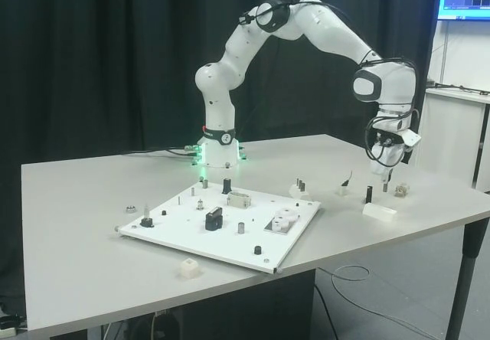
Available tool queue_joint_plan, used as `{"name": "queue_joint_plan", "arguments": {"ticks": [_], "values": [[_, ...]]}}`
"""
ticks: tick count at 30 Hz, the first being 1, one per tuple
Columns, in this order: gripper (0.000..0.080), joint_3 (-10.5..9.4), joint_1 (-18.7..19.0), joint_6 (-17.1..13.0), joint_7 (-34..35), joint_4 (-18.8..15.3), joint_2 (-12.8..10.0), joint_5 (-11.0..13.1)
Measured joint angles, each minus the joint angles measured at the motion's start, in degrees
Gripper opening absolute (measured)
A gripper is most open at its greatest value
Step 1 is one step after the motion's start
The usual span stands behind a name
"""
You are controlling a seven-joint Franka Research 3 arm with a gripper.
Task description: Insert round peg 3.
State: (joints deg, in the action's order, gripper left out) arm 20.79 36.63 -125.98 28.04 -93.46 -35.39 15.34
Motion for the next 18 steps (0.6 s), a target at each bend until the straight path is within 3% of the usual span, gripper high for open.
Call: {"name": "queue_joint_plan", "arguments": {"ticks": [18], "values": [[0.0104, 0.33, 0.0, 0.3, 0.0, 0.0, 0.4, -0.2]]}}
